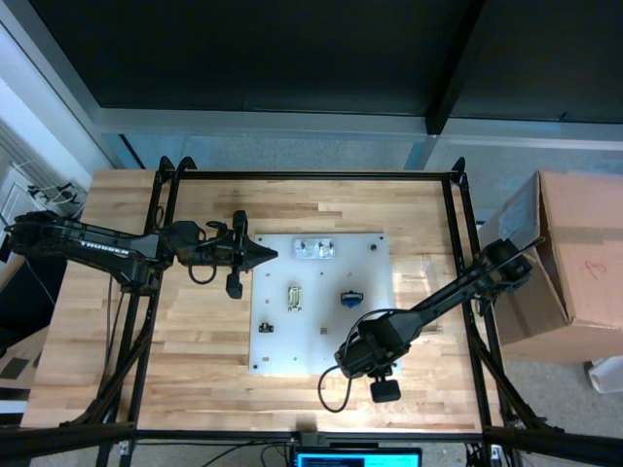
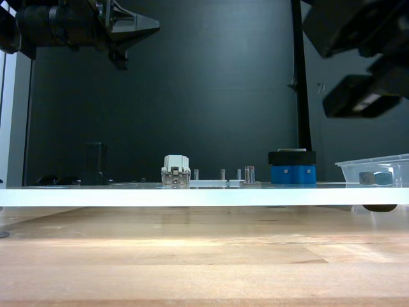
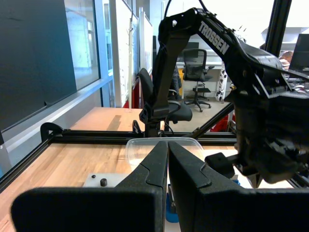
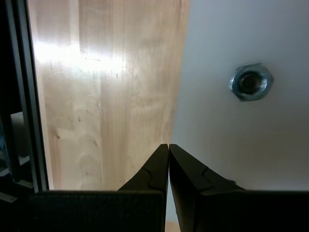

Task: Pick the M12 nut and place it on its threads and fasten

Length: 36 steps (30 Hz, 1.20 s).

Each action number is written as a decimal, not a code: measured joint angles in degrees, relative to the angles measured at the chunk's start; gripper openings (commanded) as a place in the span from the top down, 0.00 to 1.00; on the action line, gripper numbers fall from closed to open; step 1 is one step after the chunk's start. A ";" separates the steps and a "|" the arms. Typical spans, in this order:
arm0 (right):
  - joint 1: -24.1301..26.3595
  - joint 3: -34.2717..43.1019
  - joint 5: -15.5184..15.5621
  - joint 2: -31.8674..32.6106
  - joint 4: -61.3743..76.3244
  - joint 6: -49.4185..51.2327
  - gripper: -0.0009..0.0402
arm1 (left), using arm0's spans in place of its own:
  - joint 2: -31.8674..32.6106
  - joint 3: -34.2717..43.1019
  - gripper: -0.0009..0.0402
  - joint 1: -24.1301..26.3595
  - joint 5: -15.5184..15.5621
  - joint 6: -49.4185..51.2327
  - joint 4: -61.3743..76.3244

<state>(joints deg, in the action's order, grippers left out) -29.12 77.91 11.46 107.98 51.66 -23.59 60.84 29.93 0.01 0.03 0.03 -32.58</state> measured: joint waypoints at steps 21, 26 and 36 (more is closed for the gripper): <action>0.17 -0.11 -14.51 1.79 -3.45 -2.62 0.98 | 0.02 0.02 0.98 0.00 -0.02 0.00 1.20; 0.37 -0.13 -3.48 1.18 -2.01 0.57 0.98 | 0.02 0.00 0.98 0.00 -0.02 0.00 1.20; 0.13 -0.13 -9.53 -1.22 0.96 -0.11 0.98 | 0.02 0.00 0.98 0.00 -0.02 0.00 1.18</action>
